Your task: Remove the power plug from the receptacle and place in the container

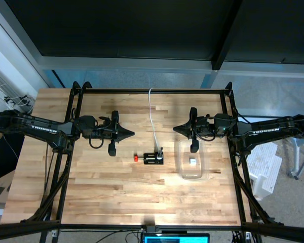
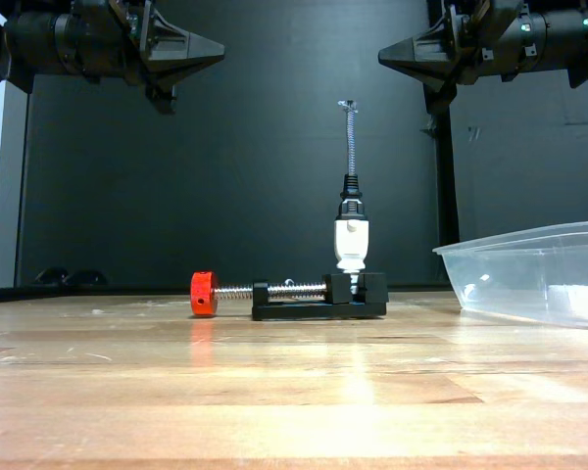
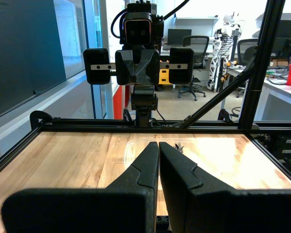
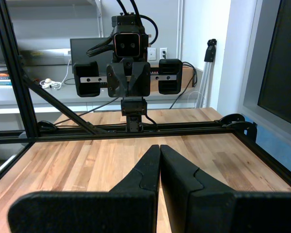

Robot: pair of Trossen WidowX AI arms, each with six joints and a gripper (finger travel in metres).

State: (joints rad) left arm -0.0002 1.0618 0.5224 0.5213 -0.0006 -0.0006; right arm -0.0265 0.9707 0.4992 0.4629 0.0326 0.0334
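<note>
The receptacle point(image 2: 351, 238) is a white body standing upright in a black mini vise point(image 1: 153, 158) with a red knob point(image 2: 203, 294). A black collar tops it, and the long white cable point(image 1: 153, 119) rises from that collar and runs to the table's back. I cannot pick out the power plug apart from the receptacle. The clear container point(image 1: 183, 169) lies right of the vise. My left gripper point(image 1: 133, 134) hangs shut, high and to the vise's left. My right gripper point(image 1: 174, 129) hangs shut above the container's far end. Neither holds anything.
A small white cube point(image 1: 192, 161) lies inside the container. A black frame rail point(image 1: 152, 91) runs around the wooden table. In the low view the container's wall point(image 2: 529, 279) sits at the right, and both grippers point(image 2: 220, 46) point(image 2: 380, 56) hover well above the board.
</note>
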